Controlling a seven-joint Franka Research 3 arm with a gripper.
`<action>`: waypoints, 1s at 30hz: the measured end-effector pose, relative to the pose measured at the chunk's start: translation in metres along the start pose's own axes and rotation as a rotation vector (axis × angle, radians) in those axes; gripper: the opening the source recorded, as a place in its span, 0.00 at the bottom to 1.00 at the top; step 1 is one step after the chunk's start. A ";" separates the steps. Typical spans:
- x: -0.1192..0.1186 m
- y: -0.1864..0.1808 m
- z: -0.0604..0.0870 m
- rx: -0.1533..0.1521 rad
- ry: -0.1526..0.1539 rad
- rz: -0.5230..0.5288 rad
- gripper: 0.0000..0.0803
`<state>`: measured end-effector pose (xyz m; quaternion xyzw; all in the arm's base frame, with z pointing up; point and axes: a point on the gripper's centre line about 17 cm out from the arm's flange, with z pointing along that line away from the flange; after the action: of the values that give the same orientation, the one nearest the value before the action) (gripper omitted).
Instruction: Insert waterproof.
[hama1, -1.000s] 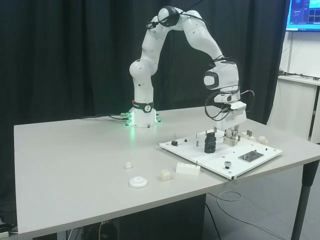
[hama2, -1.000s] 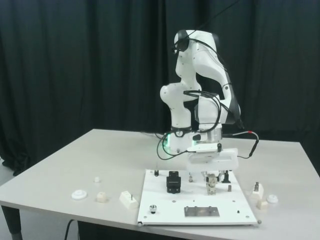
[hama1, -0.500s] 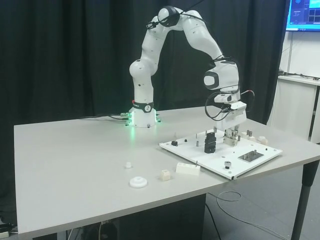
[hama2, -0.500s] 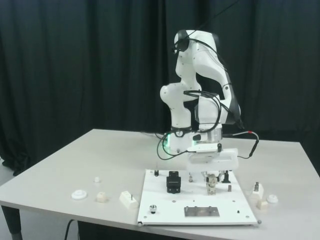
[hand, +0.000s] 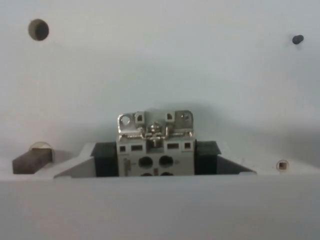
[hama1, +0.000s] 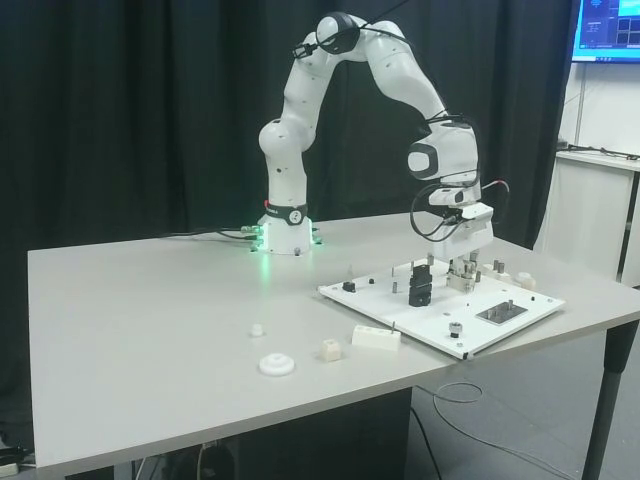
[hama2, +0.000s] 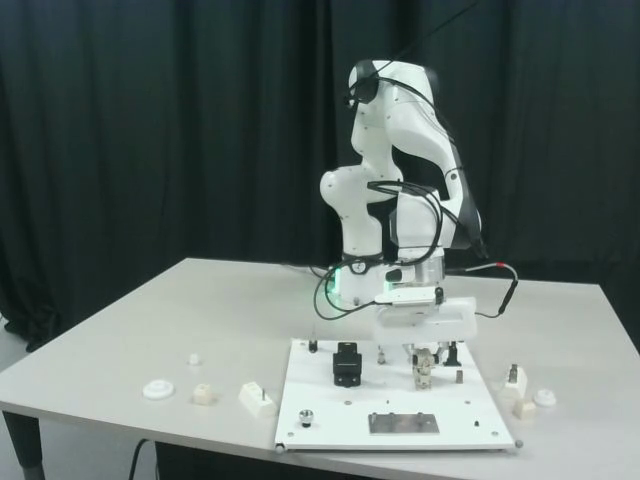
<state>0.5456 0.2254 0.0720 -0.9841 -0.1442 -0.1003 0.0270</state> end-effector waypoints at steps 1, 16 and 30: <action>0.000 0.000 0.000 0.000 0.000 -0.002 0.40; -0.001 0.000 0.000 0.002 -0.005 -0.024 0.40; -0.005 -0.001 -0.001 0.006 -0.017 -0.038 0.40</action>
<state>0.5410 0.2247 0.0720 -0.9819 -0.1632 -0.0919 0.0268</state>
